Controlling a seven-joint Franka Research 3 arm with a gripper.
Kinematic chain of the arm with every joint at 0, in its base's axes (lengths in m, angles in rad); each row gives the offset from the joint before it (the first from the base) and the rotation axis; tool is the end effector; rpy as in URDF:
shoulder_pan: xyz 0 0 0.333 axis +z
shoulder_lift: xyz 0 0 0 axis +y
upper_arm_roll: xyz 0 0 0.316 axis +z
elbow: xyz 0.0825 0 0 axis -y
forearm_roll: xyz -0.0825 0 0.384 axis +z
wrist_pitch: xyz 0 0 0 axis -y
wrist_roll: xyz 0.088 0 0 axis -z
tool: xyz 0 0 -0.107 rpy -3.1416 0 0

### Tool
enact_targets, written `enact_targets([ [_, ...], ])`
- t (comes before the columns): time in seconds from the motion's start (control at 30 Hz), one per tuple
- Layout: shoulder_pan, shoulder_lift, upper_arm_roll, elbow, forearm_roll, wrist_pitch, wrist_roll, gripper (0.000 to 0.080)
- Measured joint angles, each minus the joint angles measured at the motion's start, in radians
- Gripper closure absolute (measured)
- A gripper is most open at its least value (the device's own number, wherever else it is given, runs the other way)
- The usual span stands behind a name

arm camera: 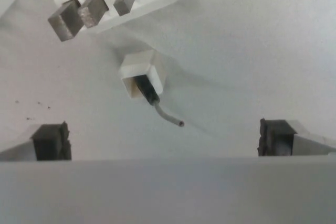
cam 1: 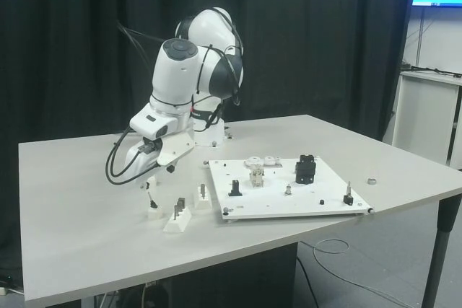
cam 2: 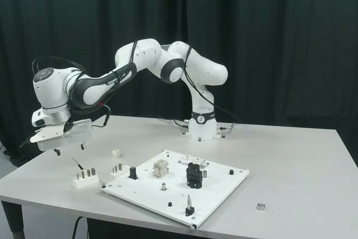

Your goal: Pick USB.

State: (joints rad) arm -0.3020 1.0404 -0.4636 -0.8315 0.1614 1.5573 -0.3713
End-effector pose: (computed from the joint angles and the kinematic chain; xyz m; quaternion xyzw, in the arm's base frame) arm 0.6485 -0.3949 0.2929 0.9774 -0.1228 -0.1653 0.0473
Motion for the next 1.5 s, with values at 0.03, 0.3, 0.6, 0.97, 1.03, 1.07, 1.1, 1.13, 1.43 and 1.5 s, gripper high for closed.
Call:
enact_targets([
  [0.03, 0.000, 0.000, 0.000, 0.000, 0.000, -0.002, 0.003, 0.0003],
  [0.3, 0.001, 0.000, -0.002, 0.000, 0.000, -0.034, 0.005, 0.0003],
  [0.6, -0.001, -0.001, -0.017, -0.004, 0.000, -0.092, 0.003, 0.0003],
  [0.97, -0.018, -0.001, -0.039, -0.013, 0.005, -0.093, -0.051, 0.0003],
  [1.03, -0.022, -0.002, -0.038, -0.019, 0.016, -0.093, -0.071, 0.0003],
  [1.07, -0.023, -0.002, -0.038, -0.023, 0.024, -0.093, -0.080, 0.0003],
  [1.1, -0.025, -0.002, -0.038, -0.028, 0.032, -0.093, -0.088, 0.0003],
  [1.13, -0.026, -0.003, -0.038, -0.033, 0.040, -0.093, -0.095, 0.0003],
  [1.43, -0.030, -0.003, -0.049, -0.070, 0.108, -0.079, -0.149, 0.0003],
  [1.5, -0.029, -0.003, -0.054, -0.078, 0.122, -0.071, -0.154, 0.0003],
])
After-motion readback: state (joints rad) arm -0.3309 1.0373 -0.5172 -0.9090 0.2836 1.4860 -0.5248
